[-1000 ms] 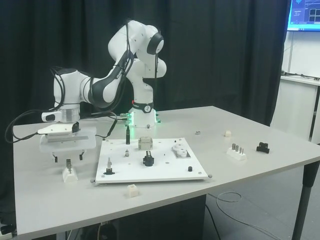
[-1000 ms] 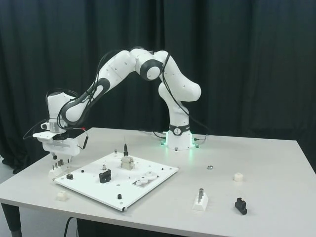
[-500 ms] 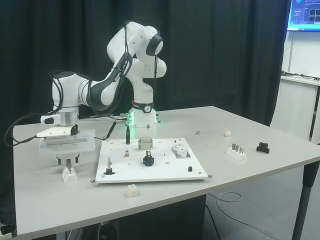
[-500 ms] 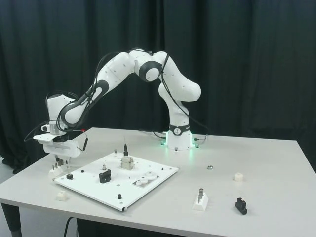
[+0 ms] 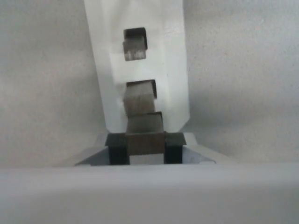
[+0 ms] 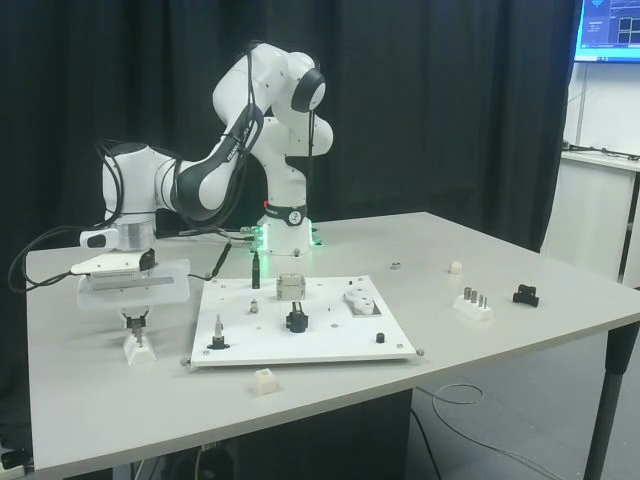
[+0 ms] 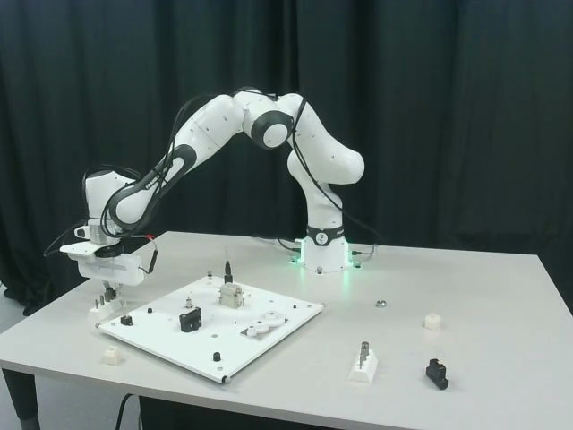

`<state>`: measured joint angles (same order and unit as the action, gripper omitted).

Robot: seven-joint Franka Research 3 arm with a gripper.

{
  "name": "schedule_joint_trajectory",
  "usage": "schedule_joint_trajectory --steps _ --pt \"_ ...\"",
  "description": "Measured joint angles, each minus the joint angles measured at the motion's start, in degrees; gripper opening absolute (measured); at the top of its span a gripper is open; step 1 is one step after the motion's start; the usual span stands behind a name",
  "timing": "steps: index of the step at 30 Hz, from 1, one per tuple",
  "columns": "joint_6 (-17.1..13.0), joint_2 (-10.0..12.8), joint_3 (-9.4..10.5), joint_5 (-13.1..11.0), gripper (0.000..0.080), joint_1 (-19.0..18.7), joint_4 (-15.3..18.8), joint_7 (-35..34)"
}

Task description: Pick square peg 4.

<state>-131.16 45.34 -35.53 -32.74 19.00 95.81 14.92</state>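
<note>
Black curtains behind grey surface (image 6: 480, 300). White arm (image 6: 215, 160) reaches left of white board (image 6: 300, 325). Tool (image 5: 145, 148) clenched on square peg (image 5: 145, 135), lifted just above white holder (image 5: 140, 65) at surface's left end. Two more pegs (image 5: 135, 44) stand in holder. Small white block (image 6: 264, 381) near board's near edge.

Square peg 4 (image 5: 145, 135) is a small grey block with a square cross-section, standing upright at the near end of a narrow white holder (image 5: 175, 70) that sits on the grey table beside the white board. It is pinched on two opposite sides between black fingertips (image 5: 117, 148) — flat faces against the pads. Two more like pegs (same shape, same grey) stand farther along the holder — in one row, each apart.
</note>
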Motion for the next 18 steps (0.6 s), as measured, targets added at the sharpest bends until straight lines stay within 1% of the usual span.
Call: schedule_joint_trajectory --steps 11,15,18 --pt "0.77 -0.03 -0.23 -0.11 0.0155 0.00 -0.25 0.64" --pt "1.88 -0.26 -0.81 0.10 0.0155 -0.01 -0.50 1.41" --pt "3.44 -0.79 -1.43 0.39 0.0155 -0.03 -0.67 1.87"
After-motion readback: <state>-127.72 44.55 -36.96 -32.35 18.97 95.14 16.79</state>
